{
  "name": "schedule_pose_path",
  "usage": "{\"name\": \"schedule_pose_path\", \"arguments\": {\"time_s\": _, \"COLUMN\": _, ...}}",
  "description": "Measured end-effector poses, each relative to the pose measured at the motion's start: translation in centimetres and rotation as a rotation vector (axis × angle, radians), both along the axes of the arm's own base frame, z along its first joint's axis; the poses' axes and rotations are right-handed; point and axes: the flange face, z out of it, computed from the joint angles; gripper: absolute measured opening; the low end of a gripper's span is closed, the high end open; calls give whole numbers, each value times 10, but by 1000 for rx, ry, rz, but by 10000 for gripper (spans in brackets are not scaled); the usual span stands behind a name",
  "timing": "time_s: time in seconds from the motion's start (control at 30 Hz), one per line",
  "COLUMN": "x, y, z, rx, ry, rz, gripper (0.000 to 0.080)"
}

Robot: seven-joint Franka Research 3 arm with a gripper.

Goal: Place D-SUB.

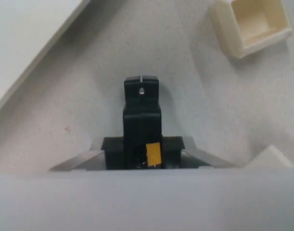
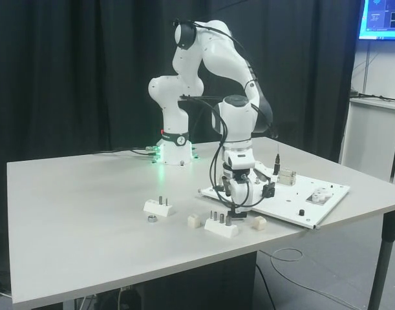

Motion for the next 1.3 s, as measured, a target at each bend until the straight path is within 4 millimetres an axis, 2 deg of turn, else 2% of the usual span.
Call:
{"name": "schedule_pose_path", "arguments": {"time_s": 0.27, "x": -2, "y": -1, "z": -7, "rx": 37, "ry": -4, "rz": 12, "gripper": 154}}
{"name": "schedule_pose_path", "arguments": {"time_s": 0.83, "x": -4, "y": -7, "z": -7, "rx": 49, "ry": -3, "rz": 92, "gripper": 154}}
{"name": "schedule_pose_path", "arguments": {"time_s": 0.87, "x": -4, "y": -8, "z": -6, "rx": 49, "ry": -2, "rz": 91, "gripper": 309}}
{"name": "schedule_pose_path", "arguments": {"time_s": 0.9, "x": -5, "y": -8, "z": -6, "rx": 49, "ry": -1, "rz": 91, "gripper": 309}}
{"name": "schedule_pose_path", "arguments": {"time_s": 0.93, "x": -5, "y": -9, "z": -6, "rx": 49, "ry": -1, "rz": 90, "gripper": 665}}
{"name": "schedule_pose_path", "arguments": {"time_s": 1.2, "x": -5, "y": -11, "z": 0, "rx": 53, "ry": 4, "rz": 87, "gripper": 665}}
{"name": "schedule_pose_path", "arguments": {"time_s": 1.23, "x": -5, "y": -12, "z": 1, "rx": 54, "ry": 3, "rz": 86, "gripper": 790}}
{"name": "schedule_pose_path", "arguments": {"time_s": 1.3, "x": -5, "y": -12, "z": 4, "rx": 55, "ry": 2, "rz": 85, "gripper": 790}}
